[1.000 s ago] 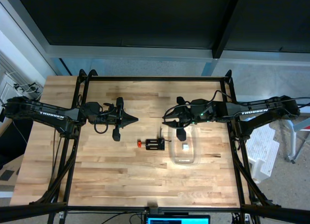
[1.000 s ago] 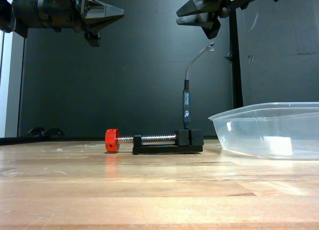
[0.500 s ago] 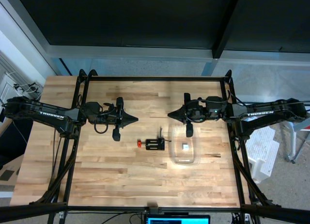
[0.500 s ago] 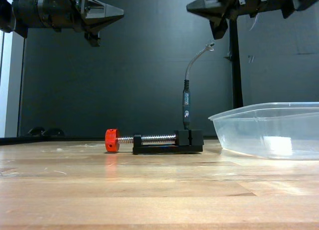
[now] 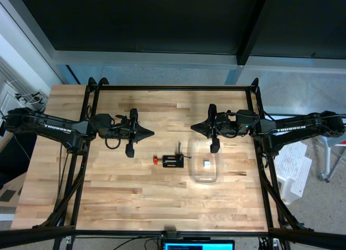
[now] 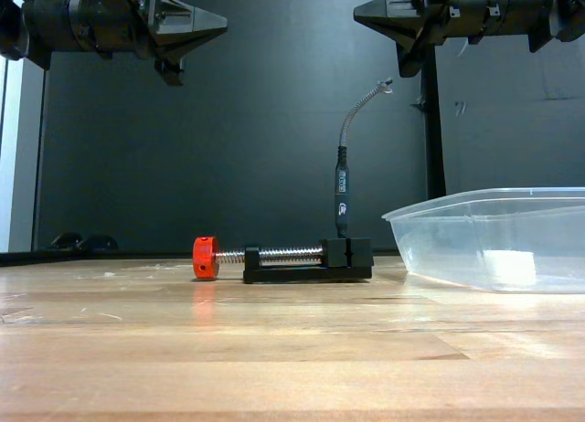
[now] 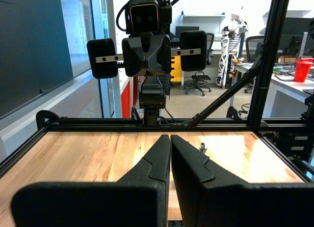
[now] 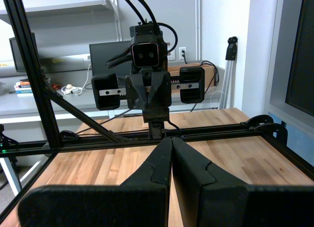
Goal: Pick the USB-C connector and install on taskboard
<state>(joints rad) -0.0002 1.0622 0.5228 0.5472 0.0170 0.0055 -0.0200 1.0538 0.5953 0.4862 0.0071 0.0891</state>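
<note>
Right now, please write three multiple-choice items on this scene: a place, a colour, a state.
1. Where is the whitish square piece? A. in the clear tray B. on bare wood C. off the table
2. The knob of the taskboard is: A. blue B. red-orange C. green
3. The left gripper and right gripper, high above the table, are: A. both shut B. both open C. one open

1 A, tray walls surround it; 2 B, plain in the low view; 3 A, each wrist view shows it closed.
</note>
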